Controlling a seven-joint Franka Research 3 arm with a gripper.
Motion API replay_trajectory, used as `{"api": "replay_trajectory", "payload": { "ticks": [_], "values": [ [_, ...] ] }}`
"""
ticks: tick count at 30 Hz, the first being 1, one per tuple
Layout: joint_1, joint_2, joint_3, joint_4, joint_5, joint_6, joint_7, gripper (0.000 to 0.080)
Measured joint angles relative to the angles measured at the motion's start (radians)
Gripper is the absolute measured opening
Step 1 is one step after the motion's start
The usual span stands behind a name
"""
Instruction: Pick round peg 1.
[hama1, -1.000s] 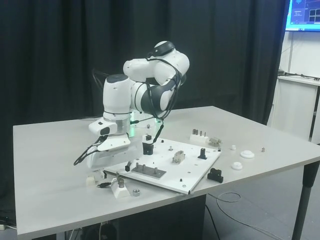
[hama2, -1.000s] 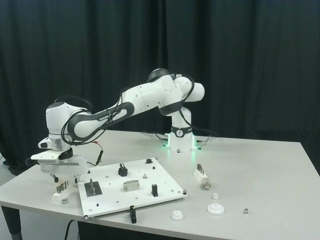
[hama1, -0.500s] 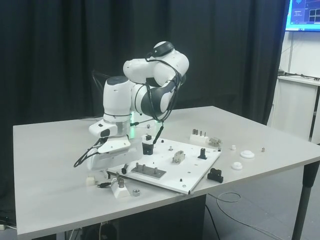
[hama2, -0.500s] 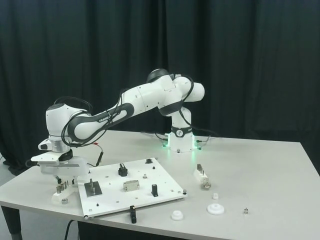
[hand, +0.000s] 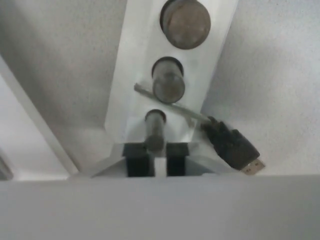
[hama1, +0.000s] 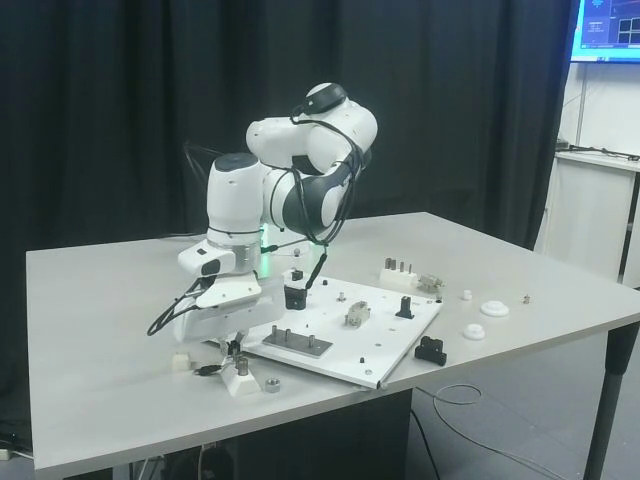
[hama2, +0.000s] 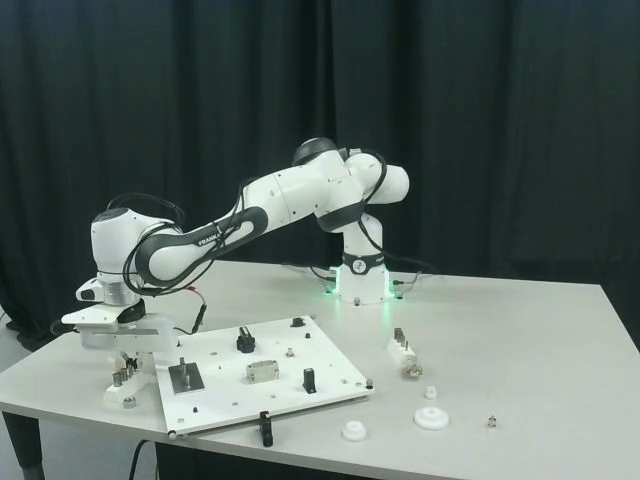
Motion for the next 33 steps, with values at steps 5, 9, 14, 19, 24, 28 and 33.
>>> {"api": "replay_trajectory", "payload": {
  "ticks": [5,9,14,19,24,28,33],
  "values": [
    [0.0,0.0,0.0,0.002,-0.002,0.0,0.002,0.0042],
    [0.0,-0.001,0.0,0.003,-0.004,0.0,0.004,0.0018],
    [0.0,-0.005,0.0,0.006,-0.012,0.0,0.006,0.0018],
    [0.0,-0.019,-0.001,0.009,-0.031,-0.007,0.027,0.0018],
    [0.0,-0.038,-0.007,0.015,-0.048,-0.028,0.037,0.0018],
    [-0.001,-0.05,-0.012,0.019,-0.056,-0.043,0.044,0.0017],
    [-0.001,-0.053,-0.029,0.03,-0.059,-0.072,0.051,0.0017]
  ]
}}
